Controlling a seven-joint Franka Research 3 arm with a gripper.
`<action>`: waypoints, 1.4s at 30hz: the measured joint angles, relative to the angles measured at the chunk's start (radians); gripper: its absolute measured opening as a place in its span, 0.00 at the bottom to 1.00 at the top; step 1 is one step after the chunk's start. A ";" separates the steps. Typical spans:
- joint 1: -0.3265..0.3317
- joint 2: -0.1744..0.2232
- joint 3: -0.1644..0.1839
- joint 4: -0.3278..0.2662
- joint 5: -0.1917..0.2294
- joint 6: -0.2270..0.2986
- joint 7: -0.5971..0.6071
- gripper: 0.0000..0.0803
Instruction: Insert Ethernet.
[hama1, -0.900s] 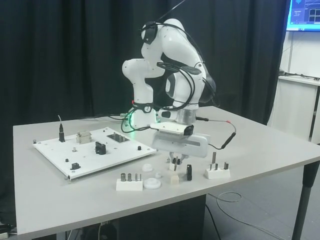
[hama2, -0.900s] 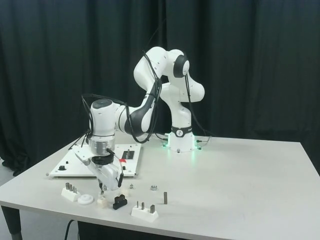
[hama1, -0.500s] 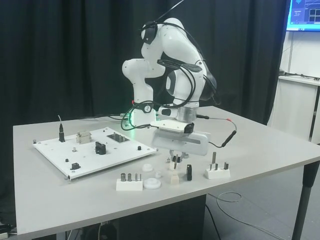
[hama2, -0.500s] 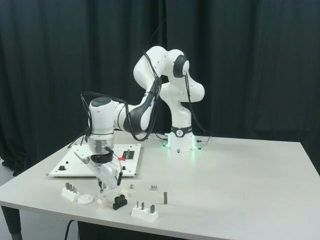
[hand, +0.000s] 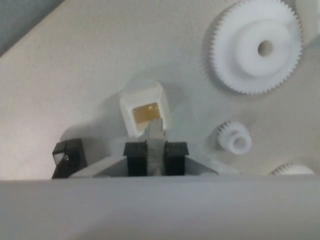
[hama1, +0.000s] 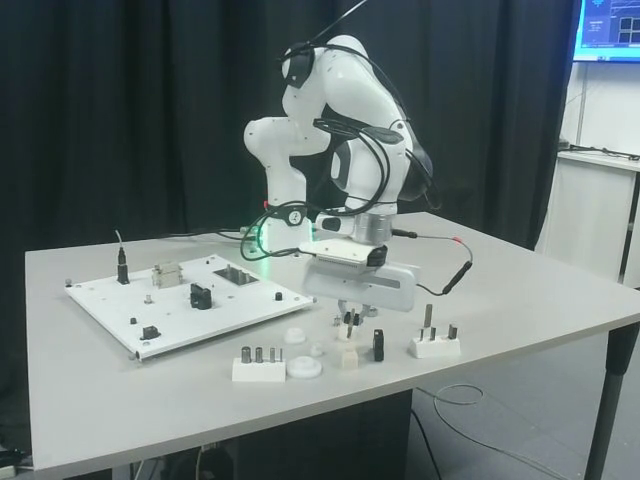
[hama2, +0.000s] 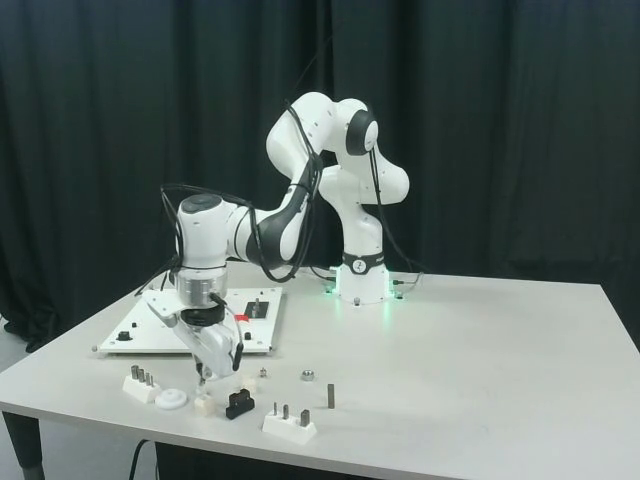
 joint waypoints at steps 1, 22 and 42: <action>0.000 0.000 0.000 0.000 0.000 0.000 0.000 0.09; -0.033 0.000 -0.045 0.027 -0.017 0.000 -0.020 0.09; -0.138 -0.005 -0.082 0.047 -0.042 0.000 -0.141 0.09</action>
